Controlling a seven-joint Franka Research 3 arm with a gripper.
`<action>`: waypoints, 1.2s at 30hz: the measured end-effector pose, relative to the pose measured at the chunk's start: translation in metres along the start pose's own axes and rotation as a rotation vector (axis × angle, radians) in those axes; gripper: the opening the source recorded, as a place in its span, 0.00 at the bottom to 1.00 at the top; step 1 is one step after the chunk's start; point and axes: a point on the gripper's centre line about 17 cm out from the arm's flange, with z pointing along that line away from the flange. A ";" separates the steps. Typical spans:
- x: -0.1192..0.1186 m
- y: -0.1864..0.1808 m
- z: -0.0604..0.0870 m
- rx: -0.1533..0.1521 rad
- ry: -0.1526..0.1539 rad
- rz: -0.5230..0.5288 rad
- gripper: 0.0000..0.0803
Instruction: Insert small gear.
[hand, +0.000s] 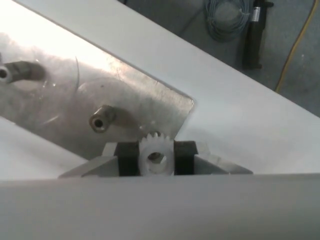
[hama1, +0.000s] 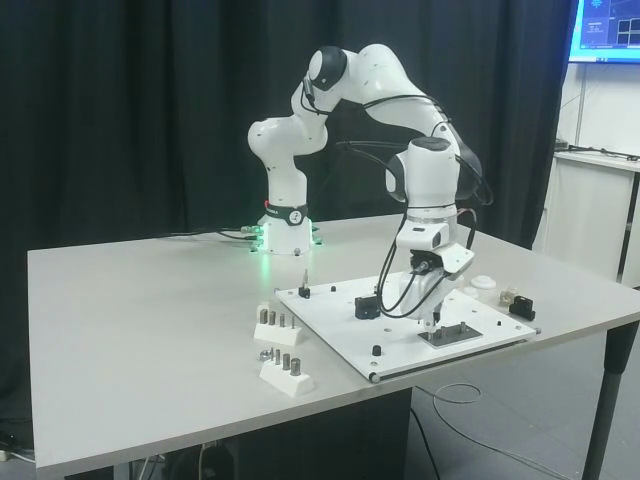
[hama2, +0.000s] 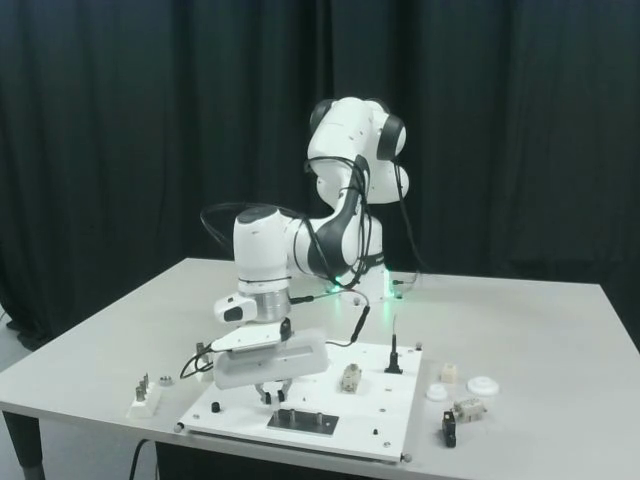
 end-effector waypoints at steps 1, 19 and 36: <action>0.000 0.000 0.000 0.000 0.000 0.001 0.18; 0.000 -0.003 0.001 0.021 0.008 0.020 0.18; -0.003 -0.002 0.003 0.025 0.004 0.013 0.18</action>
